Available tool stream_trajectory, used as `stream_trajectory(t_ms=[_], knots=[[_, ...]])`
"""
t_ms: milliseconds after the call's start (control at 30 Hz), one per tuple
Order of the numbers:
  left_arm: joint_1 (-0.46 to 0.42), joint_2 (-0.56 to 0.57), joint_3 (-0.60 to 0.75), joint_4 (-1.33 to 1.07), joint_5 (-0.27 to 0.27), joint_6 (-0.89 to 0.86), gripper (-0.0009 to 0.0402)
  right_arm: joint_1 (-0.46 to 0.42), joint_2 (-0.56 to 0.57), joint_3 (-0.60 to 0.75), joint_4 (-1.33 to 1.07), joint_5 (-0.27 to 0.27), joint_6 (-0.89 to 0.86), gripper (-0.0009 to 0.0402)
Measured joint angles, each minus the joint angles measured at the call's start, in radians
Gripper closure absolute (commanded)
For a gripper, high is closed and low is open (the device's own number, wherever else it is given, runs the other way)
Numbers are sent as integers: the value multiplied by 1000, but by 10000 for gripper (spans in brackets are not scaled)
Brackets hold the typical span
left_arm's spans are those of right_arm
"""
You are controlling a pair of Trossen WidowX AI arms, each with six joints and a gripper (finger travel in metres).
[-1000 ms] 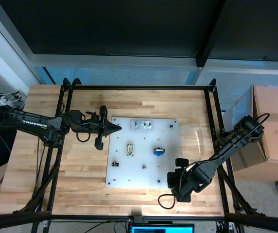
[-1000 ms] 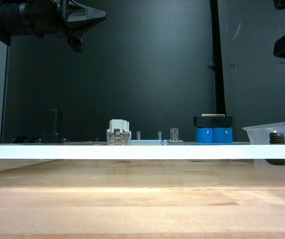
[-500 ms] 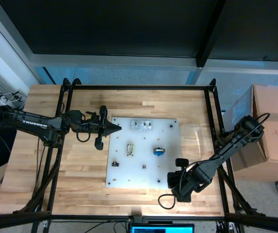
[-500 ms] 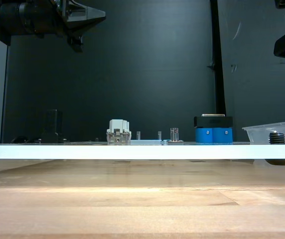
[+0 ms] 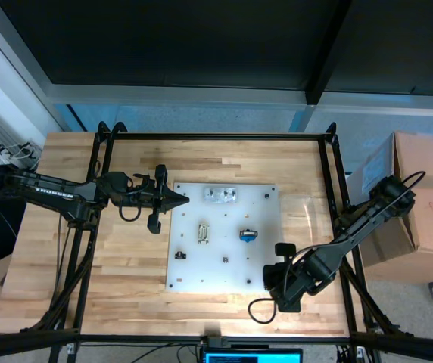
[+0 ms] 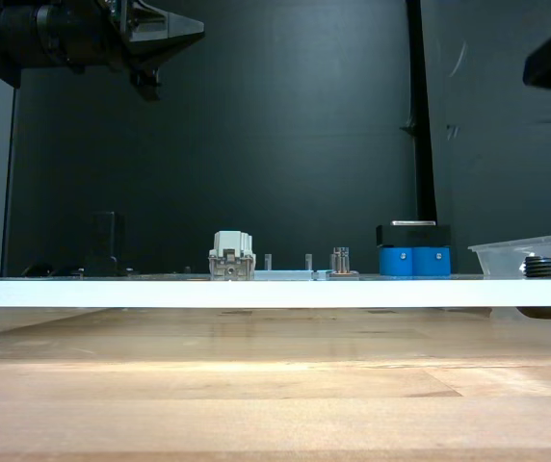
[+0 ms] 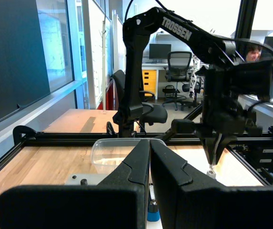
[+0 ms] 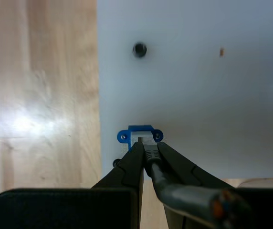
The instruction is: Remove the RJ45 connector from the taskboard and place in the container
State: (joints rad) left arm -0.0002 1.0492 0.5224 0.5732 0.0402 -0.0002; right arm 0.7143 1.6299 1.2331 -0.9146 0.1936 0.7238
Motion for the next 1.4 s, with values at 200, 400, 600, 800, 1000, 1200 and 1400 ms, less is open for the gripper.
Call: stream_trajectory(t_ms=[200,400,600,800,1000,1200,1400], knots=[[0,0,0,0,0,0,393,-26,-84,0,-65,24,-10,393],[0,0,0,0,0,0,393,-66,-176,-24,-188,24,-50,393],[0,0,0,0,0,0,393,-133,-295,-108,-254,24,-64,393],[0,0,0,0,0,0,393,-235,-431,-254,-256,24,-86,392],[0,0,0,0,0,0,393,-343,-531,-378,-264,19,-134,349],[0,0,0,0,0,0,393,-396,-584,-438,-291,15,-148,272],[0,0,0,0,0,0,393,-407,-612,-457,-298,15,-156,214]])
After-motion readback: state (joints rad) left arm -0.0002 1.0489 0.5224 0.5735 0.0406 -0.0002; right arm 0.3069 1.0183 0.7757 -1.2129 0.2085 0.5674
